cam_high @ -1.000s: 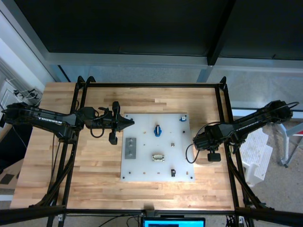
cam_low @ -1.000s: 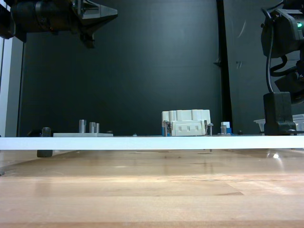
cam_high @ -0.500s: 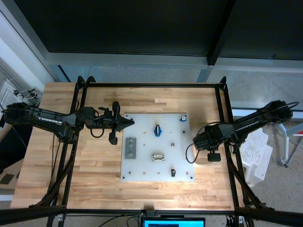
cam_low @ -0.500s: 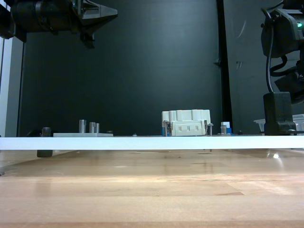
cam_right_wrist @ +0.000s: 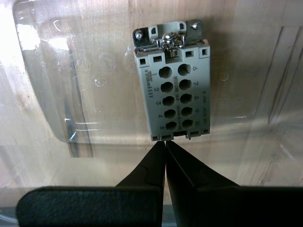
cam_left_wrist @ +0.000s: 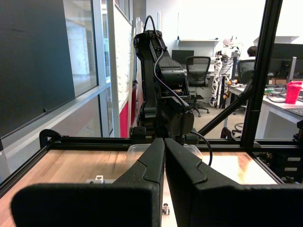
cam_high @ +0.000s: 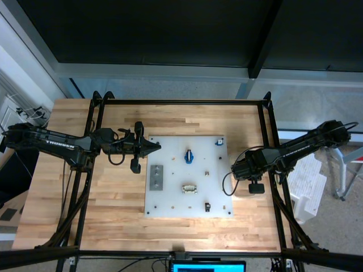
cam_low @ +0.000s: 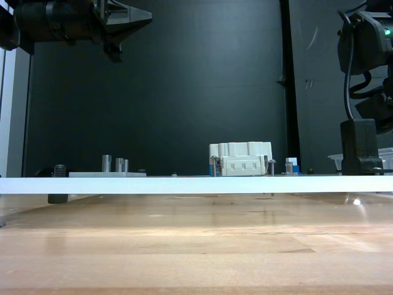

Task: Pick the HAN10E connector and install on the hub

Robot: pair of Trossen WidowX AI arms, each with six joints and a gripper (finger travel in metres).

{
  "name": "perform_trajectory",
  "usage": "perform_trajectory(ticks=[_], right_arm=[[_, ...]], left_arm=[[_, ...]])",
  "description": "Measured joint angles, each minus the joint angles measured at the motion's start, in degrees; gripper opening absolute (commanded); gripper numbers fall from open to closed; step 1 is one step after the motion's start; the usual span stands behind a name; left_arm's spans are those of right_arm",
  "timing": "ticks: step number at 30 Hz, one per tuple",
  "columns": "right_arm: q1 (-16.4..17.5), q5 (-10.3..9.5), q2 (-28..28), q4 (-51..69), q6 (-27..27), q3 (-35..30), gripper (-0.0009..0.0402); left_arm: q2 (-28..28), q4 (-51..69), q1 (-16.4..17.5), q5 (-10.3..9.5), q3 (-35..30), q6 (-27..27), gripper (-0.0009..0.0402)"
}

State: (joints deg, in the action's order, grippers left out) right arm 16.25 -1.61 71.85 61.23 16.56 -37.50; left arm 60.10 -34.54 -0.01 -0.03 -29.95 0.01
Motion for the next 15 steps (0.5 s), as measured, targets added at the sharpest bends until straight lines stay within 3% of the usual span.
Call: perform_trajectory(ticks=[15], right_arm=[[0.04, -0.02, -0.2, 5.25, -0.09, -4.42, 0.0]], left_arm=[[0.0, 0.02, 0.0, 0.0, 0.02, 0.0, 0.0]])
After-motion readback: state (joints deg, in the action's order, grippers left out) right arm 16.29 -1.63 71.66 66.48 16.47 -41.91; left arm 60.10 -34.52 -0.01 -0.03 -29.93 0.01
